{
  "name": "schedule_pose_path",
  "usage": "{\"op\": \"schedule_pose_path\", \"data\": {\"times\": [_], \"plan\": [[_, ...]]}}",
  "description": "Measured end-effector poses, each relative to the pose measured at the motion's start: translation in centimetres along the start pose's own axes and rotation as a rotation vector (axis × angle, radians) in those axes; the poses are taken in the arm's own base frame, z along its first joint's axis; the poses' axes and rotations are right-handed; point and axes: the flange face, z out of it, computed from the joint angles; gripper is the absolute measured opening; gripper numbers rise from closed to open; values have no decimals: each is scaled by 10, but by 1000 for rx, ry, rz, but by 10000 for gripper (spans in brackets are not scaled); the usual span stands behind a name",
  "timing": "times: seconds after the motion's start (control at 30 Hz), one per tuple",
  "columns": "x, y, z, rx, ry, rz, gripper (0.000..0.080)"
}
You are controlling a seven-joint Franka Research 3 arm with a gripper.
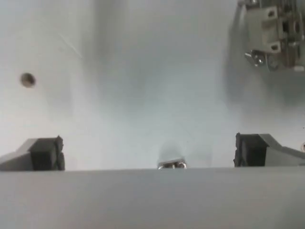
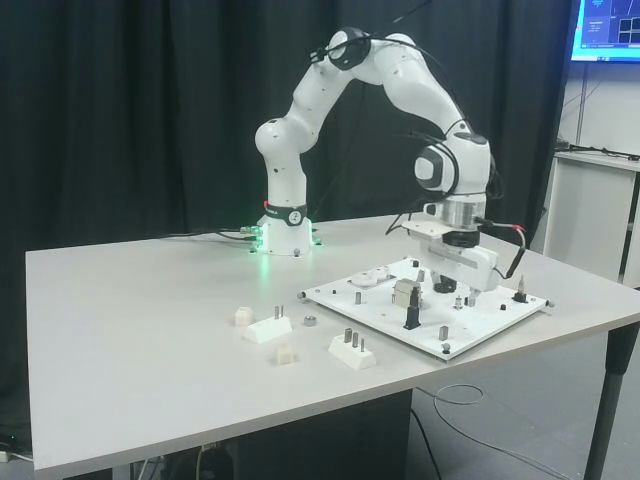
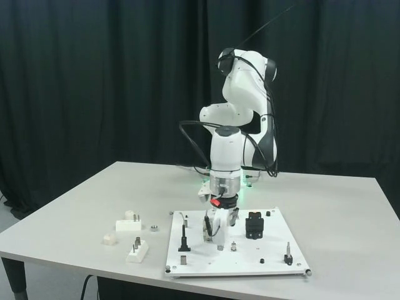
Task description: Pick bolt 4.
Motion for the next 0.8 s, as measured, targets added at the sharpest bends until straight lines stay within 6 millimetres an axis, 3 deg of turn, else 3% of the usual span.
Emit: {"op": "schedule_pose_path", "data": {"times": [0.33,0.8], "plan": [[-8,-11,-22,-23,14,-23,800],[-20,-11,-38,-13,43,-103,800]]}}
